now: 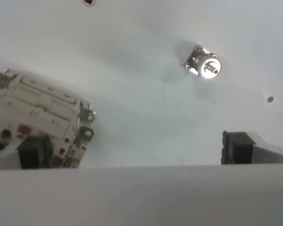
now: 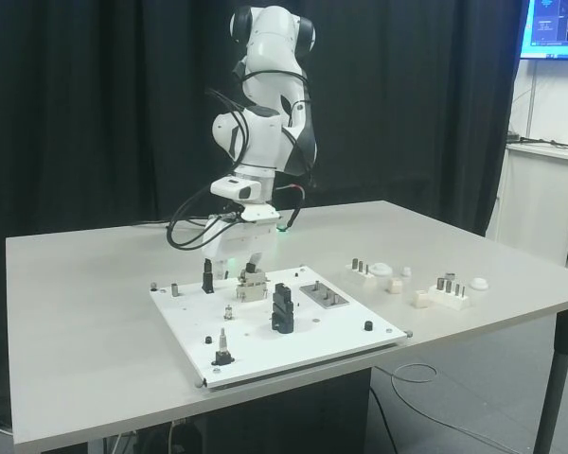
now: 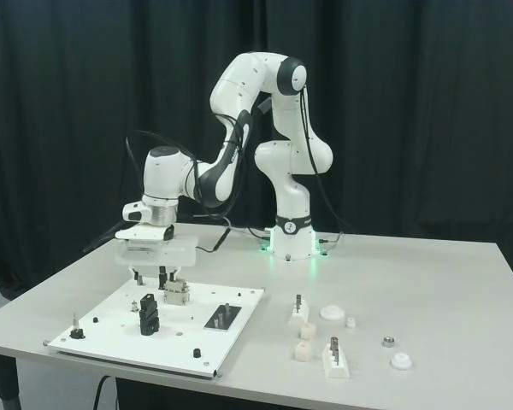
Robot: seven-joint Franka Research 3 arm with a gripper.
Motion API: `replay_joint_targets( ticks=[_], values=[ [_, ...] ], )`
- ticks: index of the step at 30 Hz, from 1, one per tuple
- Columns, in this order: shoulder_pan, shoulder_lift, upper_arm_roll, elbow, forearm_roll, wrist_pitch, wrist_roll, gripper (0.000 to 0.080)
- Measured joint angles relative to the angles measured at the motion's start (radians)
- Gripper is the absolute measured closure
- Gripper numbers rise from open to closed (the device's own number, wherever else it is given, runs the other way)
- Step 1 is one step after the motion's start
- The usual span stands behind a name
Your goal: Insert waterproof.
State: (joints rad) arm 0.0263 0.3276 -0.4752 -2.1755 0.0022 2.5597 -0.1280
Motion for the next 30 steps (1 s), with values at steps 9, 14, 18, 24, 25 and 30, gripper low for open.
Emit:
replay_joint_targets(
  ticks=[9,14,18,24,25,30],
  values=[
    [-0.001,0.000,-0.004,-0.002,0.006,0.006,-0.008,0.0003],
    [-0.001,0.000,-0.004,-0.002,0.007,0.006,-0.011,0.0003],
    [-0.001,0.000,-0.004,-0.002,0.008,0.007,-0.011,0.0003],
    [-0.001,0.000,-0.005,-0.003,0.012,0.007,-0.011,0.0003],
    [-0.001,0.000,-0.005,-0.003,0.013,0.007,-0.011,0.0003],
    [-0.001,-0.001,-0.006,-0.005,0.016,0.007,-0.012,0.0003]
  ],
)
